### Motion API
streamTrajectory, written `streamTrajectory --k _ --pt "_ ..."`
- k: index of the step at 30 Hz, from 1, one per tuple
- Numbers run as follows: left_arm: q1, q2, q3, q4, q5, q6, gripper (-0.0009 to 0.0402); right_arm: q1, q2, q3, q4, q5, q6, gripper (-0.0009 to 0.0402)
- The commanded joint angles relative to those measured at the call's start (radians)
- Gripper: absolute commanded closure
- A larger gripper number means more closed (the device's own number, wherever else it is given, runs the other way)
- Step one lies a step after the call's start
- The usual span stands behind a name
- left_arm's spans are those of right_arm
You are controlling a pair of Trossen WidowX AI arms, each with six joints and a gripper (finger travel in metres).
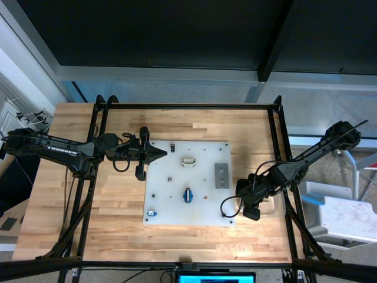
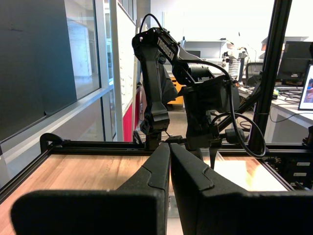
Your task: Pick the 16mm cylinder and place it in the container
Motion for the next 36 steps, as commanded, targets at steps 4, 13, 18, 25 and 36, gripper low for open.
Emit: streamTrajectory --k 4,13,18,25,36 --pt "0.000 0.000 0.000 0.000 0.000 0.000 0.0393 -0.001 0.001 -0.014 0.008 -0.024 0.000 0.0347" --pt "0.000 0.000 0.000 0.000 0.000 0.000 0.0393 -0.001 0.001 -0.015 0.008 -0.020 0.003 0.0280" --pt "0.000 0.000 0.000 0.000 0.000 0.000 0.0393 0.000 0.000 -0.015 0.004 0.004 0.003 0.0241" --pt "0.000 0.000 0.000 0.000 0.000 0.000 0.0393 0.000 0.000 -0.015 0.004 0.003 0.003 0.0216" --pt "0.000 0.000 0.000 0.000 0.000 0.000 0.0393 -0.001 0.000 -0.015 -0.003 0.003 0.000 0.0216"
